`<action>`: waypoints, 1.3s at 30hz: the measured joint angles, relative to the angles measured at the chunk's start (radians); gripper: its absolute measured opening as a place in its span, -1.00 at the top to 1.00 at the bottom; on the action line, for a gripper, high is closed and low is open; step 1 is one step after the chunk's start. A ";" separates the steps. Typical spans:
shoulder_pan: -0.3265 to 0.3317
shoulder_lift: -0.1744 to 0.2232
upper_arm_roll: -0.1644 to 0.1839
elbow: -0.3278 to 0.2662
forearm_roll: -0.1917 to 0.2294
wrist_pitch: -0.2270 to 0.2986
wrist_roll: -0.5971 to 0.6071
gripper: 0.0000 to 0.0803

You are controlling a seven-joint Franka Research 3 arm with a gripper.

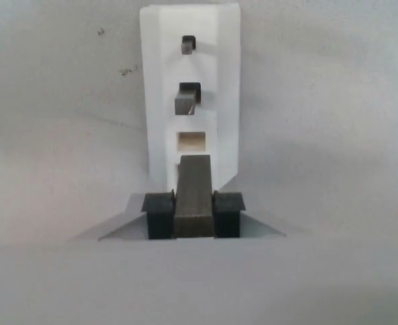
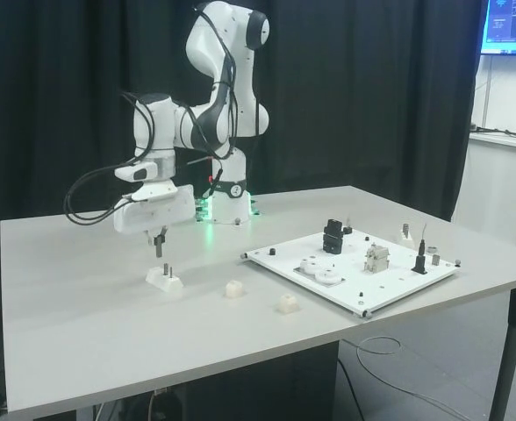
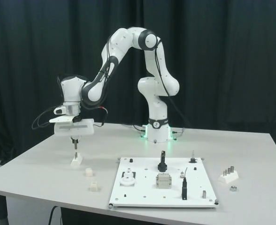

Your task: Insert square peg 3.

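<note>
Between the fingers of the gripper, square peg is pinched upright; directly below it sits the white peg holder, peg hovering above the empty square hole, not yet inserted.

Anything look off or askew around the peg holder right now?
Nothing stands out. The claw holds the square peg upright above the white holder, lined up with the row of holes. Two smaller pegs sit upright in their holes; one square hole is open. No visible damage.
</note>
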 joint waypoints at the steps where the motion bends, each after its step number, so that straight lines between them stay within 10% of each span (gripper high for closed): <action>1: 0.000 -0.005 -0.001 0.002 -0.003 -0.007 0.000 0.71; 39: 0.024 -0.046 -0.002 0.070 -0.041 -0.113 -0.096 0.71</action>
